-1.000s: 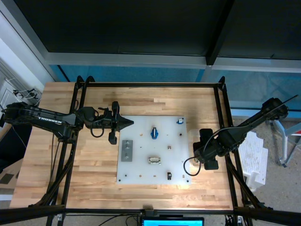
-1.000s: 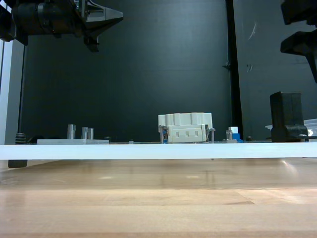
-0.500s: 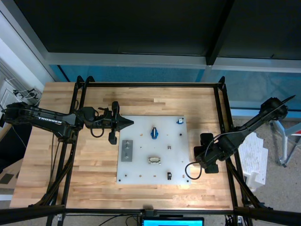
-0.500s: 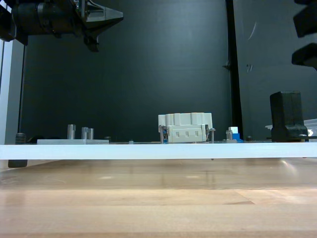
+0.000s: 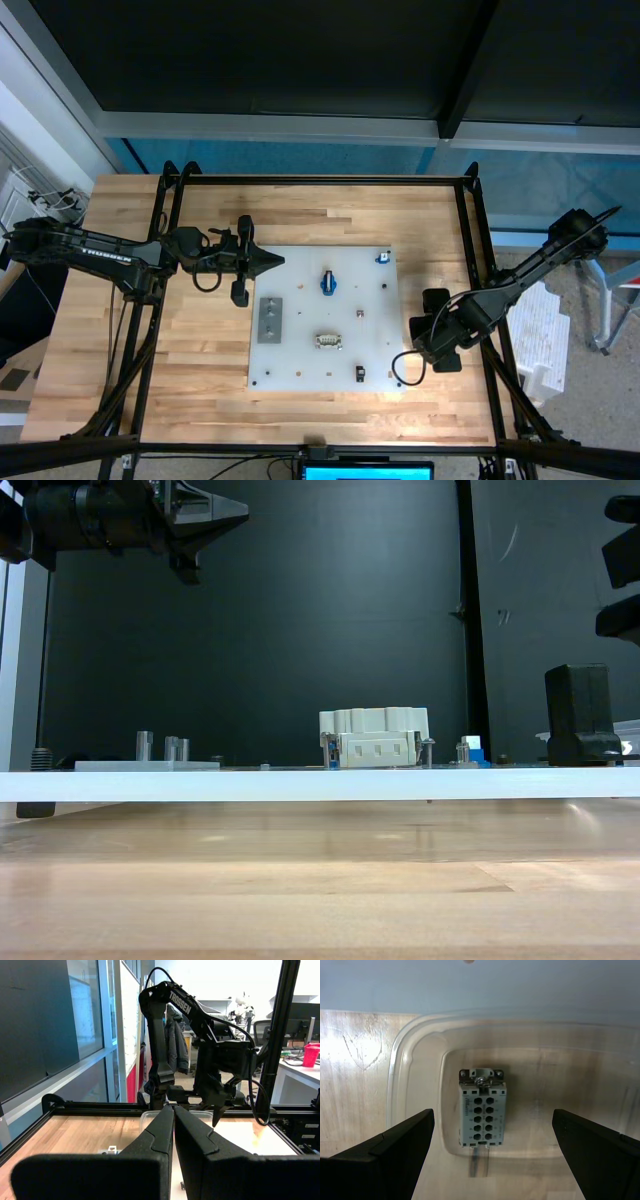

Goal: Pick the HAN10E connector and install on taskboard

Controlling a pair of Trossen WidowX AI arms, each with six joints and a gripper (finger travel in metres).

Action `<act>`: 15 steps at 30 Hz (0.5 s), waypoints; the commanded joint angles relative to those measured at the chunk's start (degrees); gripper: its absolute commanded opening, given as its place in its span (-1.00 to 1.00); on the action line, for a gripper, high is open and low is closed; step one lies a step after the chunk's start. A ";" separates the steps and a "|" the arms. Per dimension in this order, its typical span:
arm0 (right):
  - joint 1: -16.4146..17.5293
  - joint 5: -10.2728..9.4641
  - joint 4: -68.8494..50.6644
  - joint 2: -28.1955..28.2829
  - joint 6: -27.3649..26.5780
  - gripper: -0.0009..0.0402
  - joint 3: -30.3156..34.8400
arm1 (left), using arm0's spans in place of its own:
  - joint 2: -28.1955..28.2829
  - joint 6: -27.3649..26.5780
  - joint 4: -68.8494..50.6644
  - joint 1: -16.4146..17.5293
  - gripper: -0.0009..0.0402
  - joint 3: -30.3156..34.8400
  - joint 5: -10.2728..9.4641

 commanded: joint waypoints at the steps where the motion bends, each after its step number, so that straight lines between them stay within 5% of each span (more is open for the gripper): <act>1: 0.07 -0.07 1.36 -0.02 0.02 0.66 -0.63 | 0.02 0.00 0.02 0.02 -0.95 0.00 0.00; 15: 0.15 -1.44 4.98 -0.02 0.26 0.66 -4.61 | 0.02 0.00 0.02 0.00 -0.95 0.00 0.00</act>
